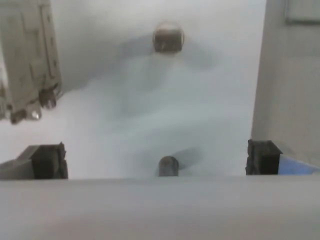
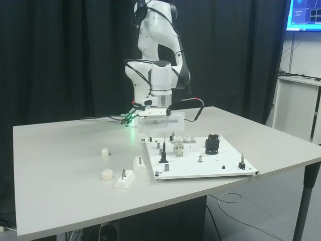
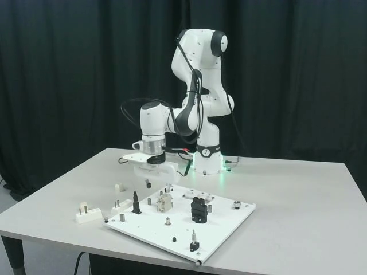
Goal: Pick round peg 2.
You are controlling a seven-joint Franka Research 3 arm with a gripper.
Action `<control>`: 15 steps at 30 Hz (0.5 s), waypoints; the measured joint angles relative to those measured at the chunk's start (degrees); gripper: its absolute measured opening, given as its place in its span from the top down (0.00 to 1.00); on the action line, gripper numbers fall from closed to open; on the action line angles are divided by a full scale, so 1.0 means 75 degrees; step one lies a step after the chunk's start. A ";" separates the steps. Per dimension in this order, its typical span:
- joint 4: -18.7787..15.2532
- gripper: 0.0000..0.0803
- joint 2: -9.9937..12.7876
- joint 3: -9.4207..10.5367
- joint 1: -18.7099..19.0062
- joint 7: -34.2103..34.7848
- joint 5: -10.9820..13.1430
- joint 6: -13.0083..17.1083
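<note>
My gripper (image 1: 155, 160) is open, with its black fingertips (image 1: 47, 161) far apart and nothing held between them. A small grey round peg (image 1: 168, 165) stands upright on the white board (image 1: 150, 100) between the fingertips, roughly midway. A second, thicker round peg (image 1: 168, 39) stands further off on the same board. In the room views the gripper (image 2: 159, 135) (image 3: 156, 182) hangs just above the back left part of the white board (image 2: 215, 168) (image 3: 221, 232). A small peg (image 2: 158, 145) shows right under it.
A metal block (image 1: 30, 65) stands near one finger. The board carries a black peg on a base (image 2: 163, 155) (image 3: 136, 203) and a black connector (image 2: 212, 144) (image 3: 199, 209). Several white blocks (image 2: 124, 179) (image 3: 89, 213) lie on the grey table beside the board.
</note>
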 joint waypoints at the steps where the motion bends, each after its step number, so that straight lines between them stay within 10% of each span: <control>1: 0.0035 0.00 -0.0008 -0.0017 -0.0002 0.0000 -0.0009 0.0044; 15: 0.0324 0.00 -0.0160 -0.0409 -0.0020 -0.0325 -0.0560 0.0184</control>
